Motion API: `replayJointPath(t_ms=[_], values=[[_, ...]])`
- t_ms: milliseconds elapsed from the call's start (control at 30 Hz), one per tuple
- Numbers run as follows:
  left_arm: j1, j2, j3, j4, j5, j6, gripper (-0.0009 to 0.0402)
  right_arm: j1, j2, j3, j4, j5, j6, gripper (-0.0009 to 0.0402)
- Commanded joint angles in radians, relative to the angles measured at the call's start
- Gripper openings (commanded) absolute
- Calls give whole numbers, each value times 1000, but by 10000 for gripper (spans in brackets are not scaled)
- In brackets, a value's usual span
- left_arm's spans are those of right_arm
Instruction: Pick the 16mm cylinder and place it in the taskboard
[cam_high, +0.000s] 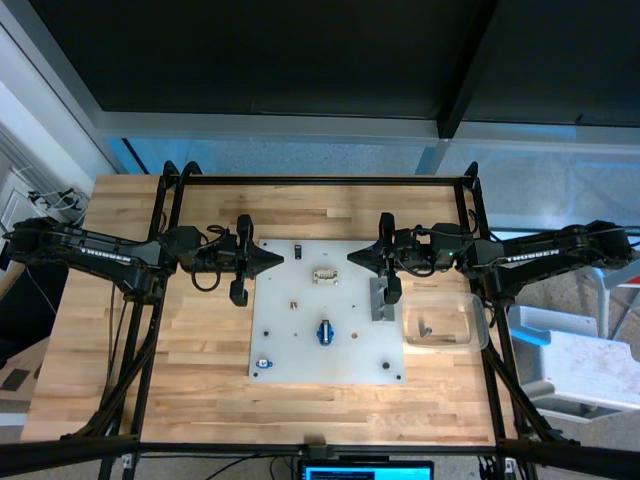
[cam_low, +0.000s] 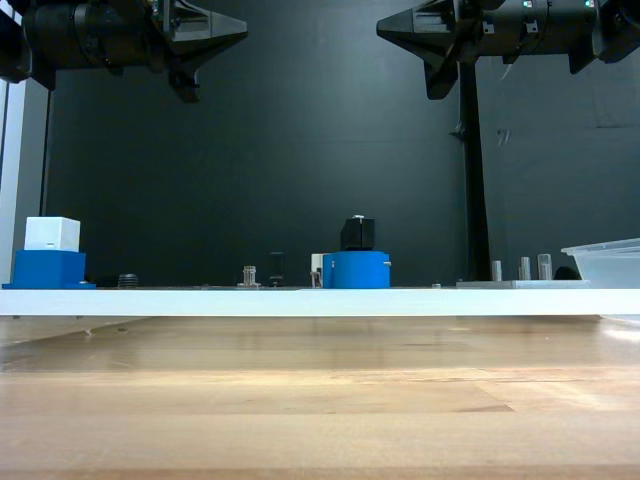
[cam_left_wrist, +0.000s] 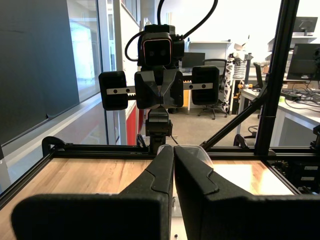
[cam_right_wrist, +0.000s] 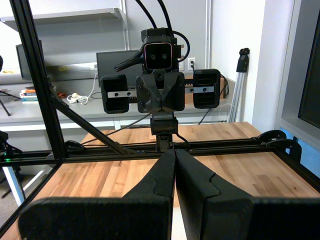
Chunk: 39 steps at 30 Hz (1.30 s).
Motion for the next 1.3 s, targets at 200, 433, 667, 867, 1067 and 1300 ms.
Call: replayJointPath(t_ms=[200,433,667,867,1067,1300], values=[[0,0,0,0,0,0,0,0,0,0,1,0,1,0],[0,0,0,0,0,0,0,1,0,1,2,0,4,0],[0,0,0,0,0,0,0,3,-12,101,-233,-10,23,0],[0,0,0,0,0,0,0,8,-12,241,-560,-10,16,0],[0,0,0,0,0,0,0,11,-12,335,-788,-8,16,0],[0,0,0,0,0,0,0,16,-10,418,-1012,-7,26,0]])
